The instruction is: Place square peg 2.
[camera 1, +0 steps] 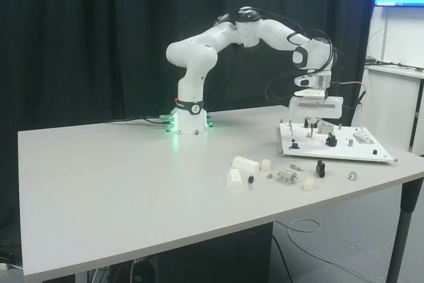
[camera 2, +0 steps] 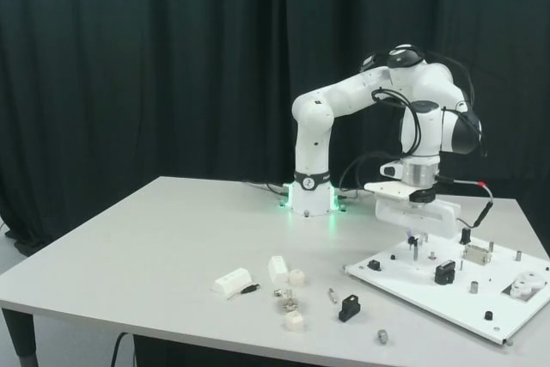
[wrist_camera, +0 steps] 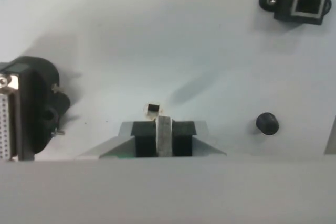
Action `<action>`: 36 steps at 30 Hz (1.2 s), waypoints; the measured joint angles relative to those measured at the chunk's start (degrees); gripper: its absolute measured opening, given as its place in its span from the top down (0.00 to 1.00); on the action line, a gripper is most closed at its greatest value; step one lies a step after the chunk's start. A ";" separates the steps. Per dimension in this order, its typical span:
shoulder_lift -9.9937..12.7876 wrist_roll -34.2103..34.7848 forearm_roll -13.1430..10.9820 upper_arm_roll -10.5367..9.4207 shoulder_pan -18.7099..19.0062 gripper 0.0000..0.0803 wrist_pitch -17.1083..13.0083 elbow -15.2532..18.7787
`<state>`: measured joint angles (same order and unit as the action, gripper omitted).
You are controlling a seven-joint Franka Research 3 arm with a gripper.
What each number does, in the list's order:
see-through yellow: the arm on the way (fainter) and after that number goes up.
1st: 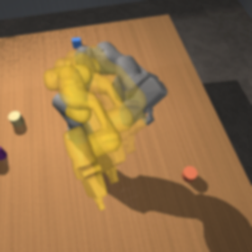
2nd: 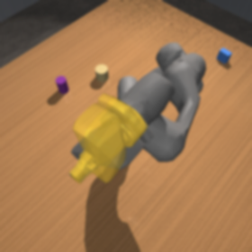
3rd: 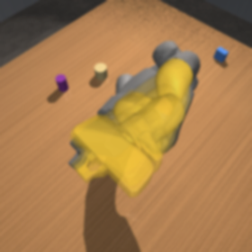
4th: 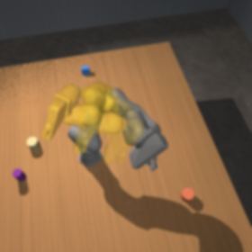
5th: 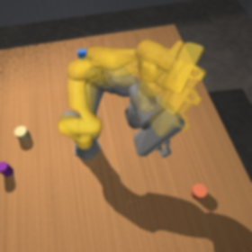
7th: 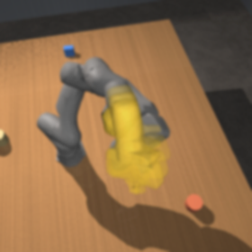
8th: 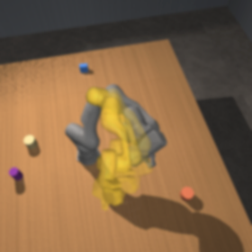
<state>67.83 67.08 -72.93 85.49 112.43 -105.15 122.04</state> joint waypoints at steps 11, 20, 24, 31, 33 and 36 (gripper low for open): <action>0.00 0.31 0.59 0.56 0.17 0.93 0.29 0.00; 0.00 0.38 0.69 0.54 0.17 0.93 0.29 0.01; 0.01 0.38 0.75 0.54 0.17 0.93 0.29 0.02; 0.01 0.38 0.98 0.54 0.17 0.93 0.23 0.02; 0.01 0.38 1.04 0.54 0.16 0.93 0.19 0.02; 0.02 0.39 1.20 0.54 0.15 0.93 0.12 0.02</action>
<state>67.85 67.46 -71.73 86.03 112.58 -105.03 122.06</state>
